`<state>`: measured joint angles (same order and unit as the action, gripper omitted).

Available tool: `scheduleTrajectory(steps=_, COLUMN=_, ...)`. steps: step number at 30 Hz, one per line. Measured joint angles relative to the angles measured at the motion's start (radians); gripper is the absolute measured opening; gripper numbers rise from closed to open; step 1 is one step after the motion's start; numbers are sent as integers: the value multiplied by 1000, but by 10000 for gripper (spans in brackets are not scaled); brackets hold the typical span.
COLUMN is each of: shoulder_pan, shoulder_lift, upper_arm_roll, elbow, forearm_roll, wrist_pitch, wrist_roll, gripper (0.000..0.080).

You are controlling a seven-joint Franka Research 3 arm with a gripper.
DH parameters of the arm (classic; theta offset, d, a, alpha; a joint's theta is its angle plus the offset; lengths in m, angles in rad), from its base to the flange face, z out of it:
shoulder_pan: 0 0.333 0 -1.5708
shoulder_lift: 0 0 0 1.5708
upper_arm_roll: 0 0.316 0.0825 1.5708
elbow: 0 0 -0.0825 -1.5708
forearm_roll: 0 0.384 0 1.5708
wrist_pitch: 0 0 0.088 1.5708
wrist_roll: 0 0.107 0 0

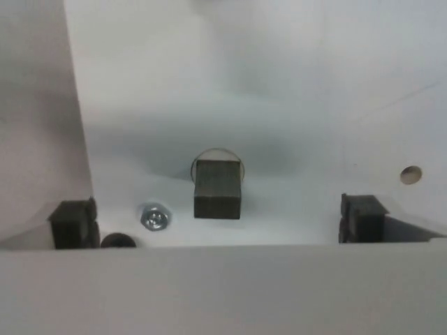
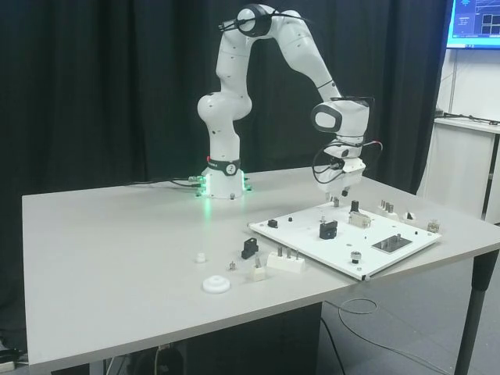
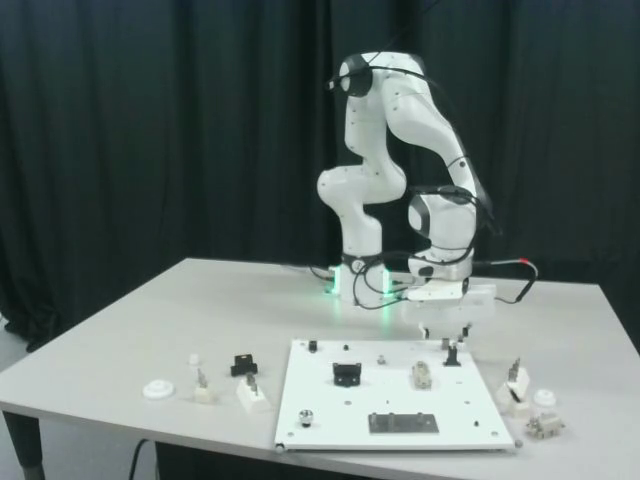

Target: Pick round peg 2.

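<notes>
Going left to right in the second room view: there's a white disc [image 3: 157, 389] near the table's left edge, then a few small loose parts, including a black block [image 3: 243, 365] and a white block with pins [image 3: 253, 394], sitting on the grey table [image 3: 120, 330] just off the white board [image 3: 390, 425]. On the board you've got a black clamp-like piece [image 3: 347, 373], a dark grey plate [image 3: 403, 423] near the front edge, and some small connector bits [image 3: 517, 385] past the right edge.

The round peg 2 [image 1: 217, 187] is standing upright on the board toward its far right side. In the wrist view it sits right between the two fingertips [image 1: 73, 223], with open space on both sides, so nothing's blocking it. A small bolt head [image 1: 154, 217] sits just beside it on the board.

The arm [image 3: 375, 150] rises from its green-lit base [image 3: 357, 283], bends over, and points the gripper [image 3: 447, 335] straight down over the peg. The fingers are spread wide and not touching anything.
</notes>
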<state>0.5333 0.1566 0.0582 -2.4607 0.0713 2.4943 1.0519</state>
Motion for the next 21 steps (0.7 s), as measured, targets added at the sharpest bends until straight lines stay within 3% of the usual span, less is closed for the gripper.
scheduleTrajectory(steps=21, shoulder_pan=-27, shoulder_lift=-47, upper_arm_roll=-5, elbow=4, forearm_roll=-8, wrist_pitch=-17, wrist_roll=0, gripper=800)
